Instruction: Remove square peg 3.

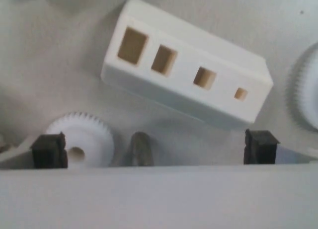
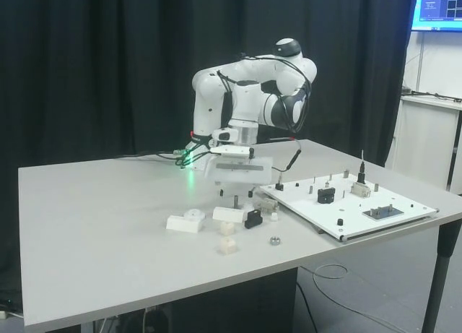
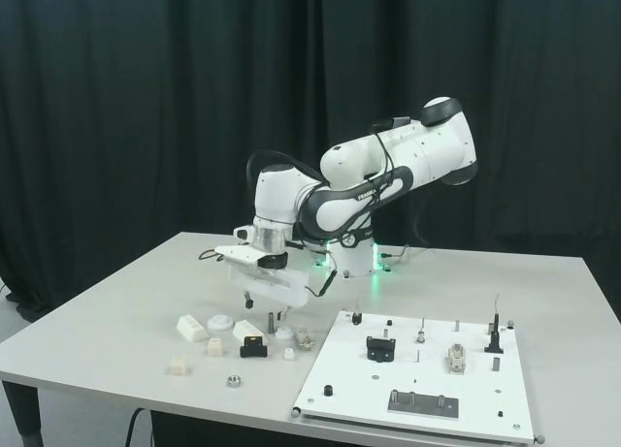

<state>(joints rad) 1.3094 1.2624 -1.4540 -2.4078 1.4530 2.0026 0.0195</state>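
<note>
The two-fingered gripper is standing open, its black fingertip pads spread wide and clamping nothing. Close by the first pad, a white toothed plastic gear is lying flat on the grey table. Next, a short dark grey peg is standing upright on the table, its long axis vertical, roughly on the line between the two pads and nearer the gear-side pad than the other. Whether its top reaches fingertip height cannot be told from these views; the room views suggest the gripper is hanging just above it. Beyond the peg, apart from it, a white rectangular plastic block with four square holes of graded size is lying with its long axis oblique to the line joining the fingertips. All four holes appear empty, the third hole included, so no peg is sitting in the block. In my judgement the grey peg is the task's thing and is already out of its seat. If it is to be gripped again, the move is turning on one relation: the peg is lying below and off-centre, so the jaws need centring over it before descending. A second white gear is lying further along.
</note>
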